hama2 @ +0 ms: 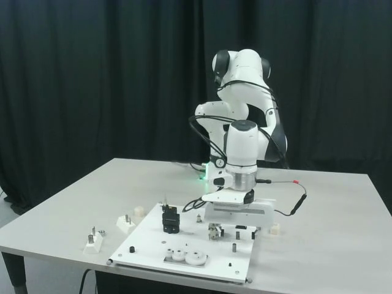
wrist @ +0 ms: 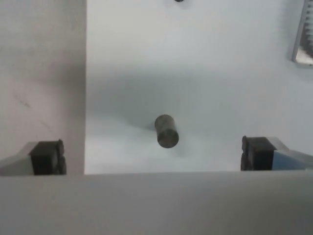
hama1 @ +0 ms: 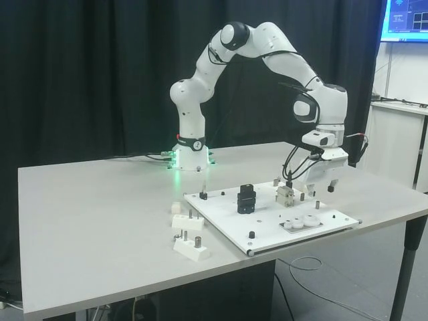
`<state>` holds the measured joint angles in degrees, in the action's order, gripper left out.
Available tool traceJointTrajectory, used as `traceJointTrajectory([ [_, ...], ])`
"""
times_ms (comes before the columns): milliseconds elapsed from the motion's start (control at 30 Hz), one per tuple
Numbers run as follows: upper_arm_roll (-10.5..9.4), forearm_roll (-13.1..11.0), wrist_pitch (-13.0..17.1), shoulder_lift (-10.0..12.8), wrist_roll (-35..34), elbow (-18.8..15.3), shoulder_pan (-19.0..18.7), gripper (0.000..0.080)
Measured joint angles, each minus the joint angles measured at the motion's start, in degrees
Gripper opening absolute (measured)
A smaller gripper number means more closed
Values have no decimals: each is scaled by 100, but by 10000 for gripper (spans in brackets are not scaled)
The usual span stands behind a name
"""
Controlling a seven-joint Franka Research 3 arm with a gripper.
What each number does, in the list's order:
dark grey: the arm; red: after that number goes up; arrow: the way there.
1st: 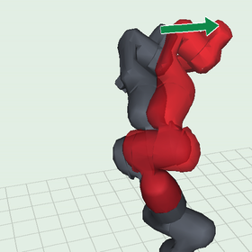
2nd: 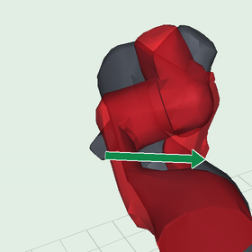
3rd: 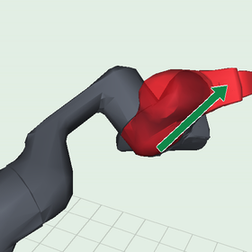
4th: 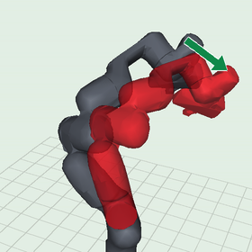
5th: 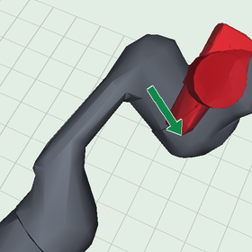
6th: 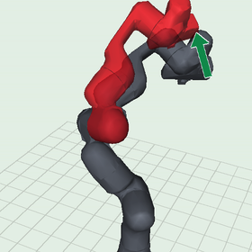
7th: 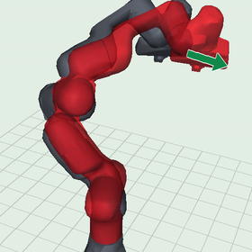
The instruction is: Insert round peg 3.
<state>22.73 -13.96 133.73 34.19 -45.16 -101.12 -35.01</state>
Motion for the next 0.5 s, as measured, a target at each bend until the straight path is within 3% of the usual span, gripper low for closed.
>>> traceJointTrajectory([
  [500, 0, -53, -175, -29, -18, 119, 48, 800],
])
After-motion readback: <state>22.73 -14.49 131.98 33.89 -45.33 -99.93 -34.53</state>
